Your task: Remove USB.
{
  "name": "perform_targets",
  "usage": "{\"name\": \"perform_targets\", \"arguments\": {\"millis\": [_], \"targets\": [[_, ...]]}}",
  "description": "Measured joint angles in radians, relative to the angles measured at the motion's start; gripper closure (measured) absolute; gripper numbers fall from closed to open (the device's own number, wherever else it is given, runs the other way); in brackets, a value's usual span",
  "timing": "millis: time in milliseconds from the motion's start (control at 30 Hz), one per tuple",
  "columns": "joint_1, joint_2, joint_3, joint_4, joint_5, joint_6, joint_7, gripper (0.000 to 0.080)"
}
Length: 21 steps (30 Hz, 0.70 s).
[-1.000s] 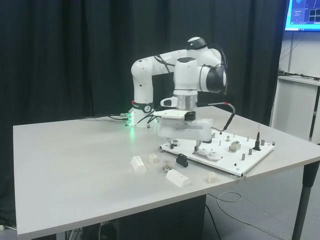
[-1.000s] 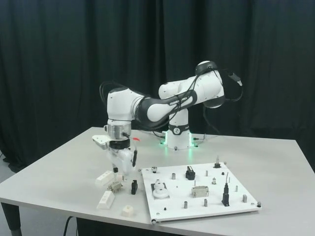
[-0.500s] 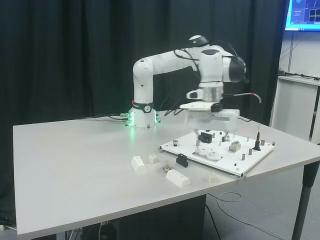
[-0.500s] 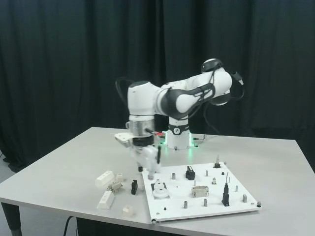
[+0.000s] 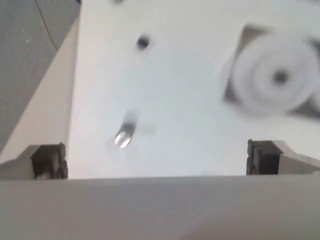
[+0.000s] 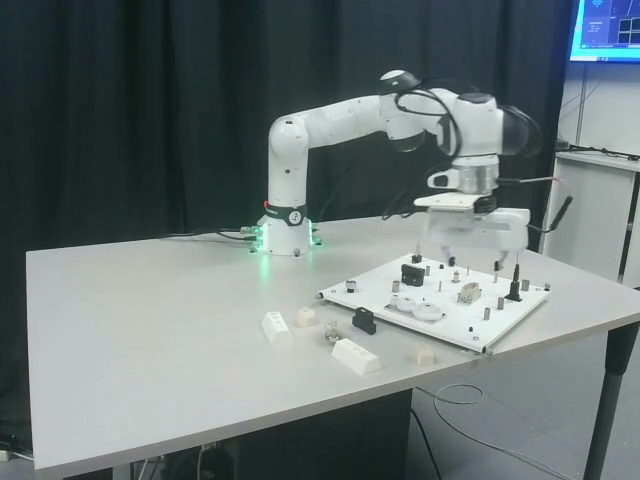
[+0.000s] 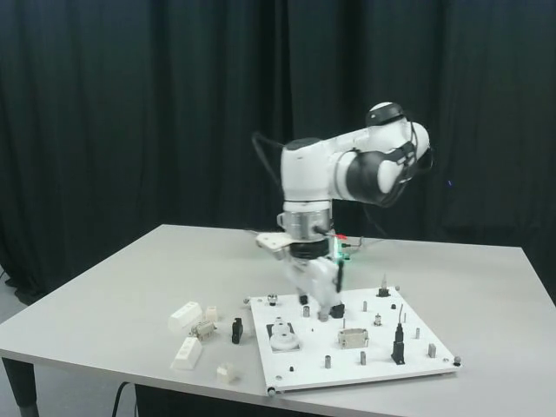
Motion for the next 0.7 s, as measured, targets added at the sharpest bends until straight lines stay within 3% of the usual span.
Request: {"name": "perform_targets", "arguments": {"millis": [300,700], "targets": [[0.060,0.000,0.001,0.054,-0.030,0.004,0.165,0.0003],[0.108,0.000,0.019,0.130,-0.036,0.011,0.374,0.0003]]}}
